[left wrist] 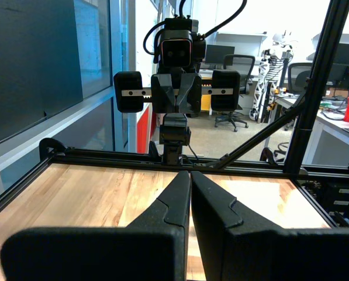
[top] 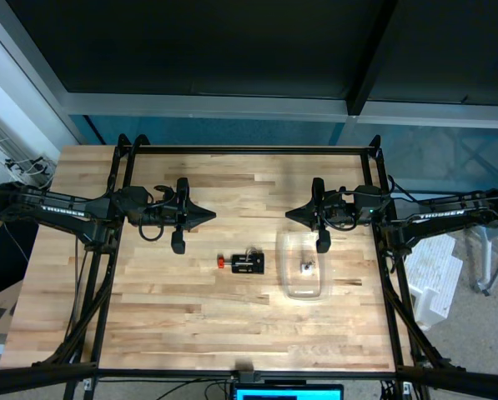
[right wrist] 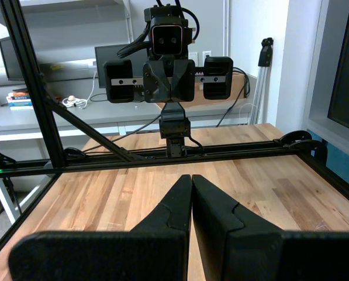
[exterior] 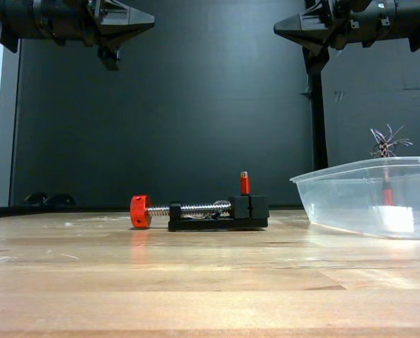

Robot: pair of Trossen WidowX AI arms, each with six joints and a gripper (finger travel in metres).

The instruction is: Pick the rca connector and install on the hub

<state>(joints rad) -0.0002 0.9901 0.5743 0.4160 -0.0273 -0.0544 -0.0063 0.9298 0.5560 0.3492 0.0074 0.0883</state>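
Butcher-block wood fills the scene, ringed by a black frame, and both arms hang high above it. The left gripper (top: 212, 215) hovers left of centre with its fingers pressed together. The right gripper (top: 289, 215) faces it from the right, fingers likewise closed, with nothing between them. Down on the wood, the small black rectangular hub (top: 247, 264) lies near the middle, red knob pointing left, well below both grippers. Just right of it sits a clear plastic tray (top: 301, 293), and inside lies the tiny dark, glinting rca connector (top: 306, 267). Nothing is picked yet, so this looks like the very start. My call: the right gripper, nearest the tray, must spread its fingers, dip in and pinch that little piece. It looks a fiddly grab.
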